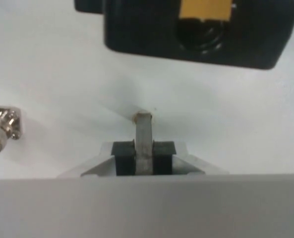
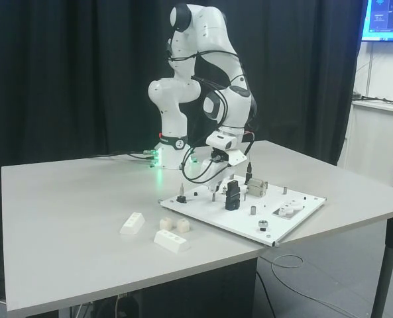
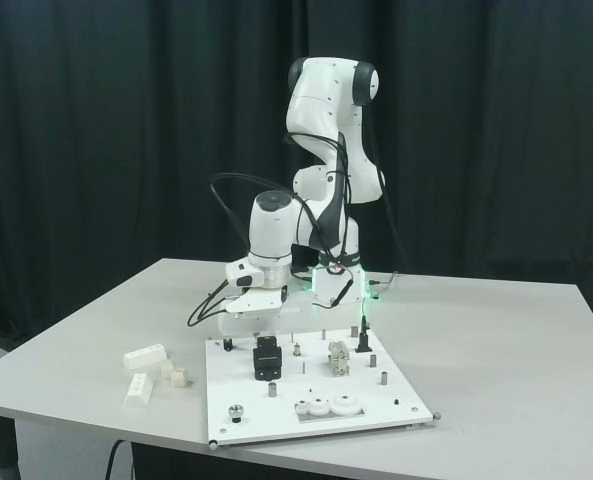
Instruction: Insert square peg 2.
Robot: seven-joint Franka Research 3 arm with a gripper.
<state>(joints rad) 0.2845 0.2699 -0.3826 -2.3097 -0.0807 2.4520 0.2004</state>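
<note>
While the white arm (image 2: 203, 86) bends low over the white board (image 3: 276, 410) on the grey table (image 2: 63, 199), its gripper (image 1: 144, 157) is clenched on the square peg (image 1: 143, 141), a slim grey bar of square section held upright between the two black fingertips (image 1: 122, 157). In the wrist view the peg's lower end meets the board's white surface, and a small dark mark lies at that spot; whether it has entered a hole cannot be told. On the board, a black block (image 1: 196, 29) with a round opening stands close beyond the peg, and a bright metal fitting (image 1: 2, 130) sits off to one side. From the room views, further small posts (image 3: 383, 378), a grey metal part (image 3: 338, 358) and a row of white gears (image 3: 328, 406) stand well apart from the gripper. Beside the board, loose white blocks (image 2: 158, 230) rest on the table.
</note>
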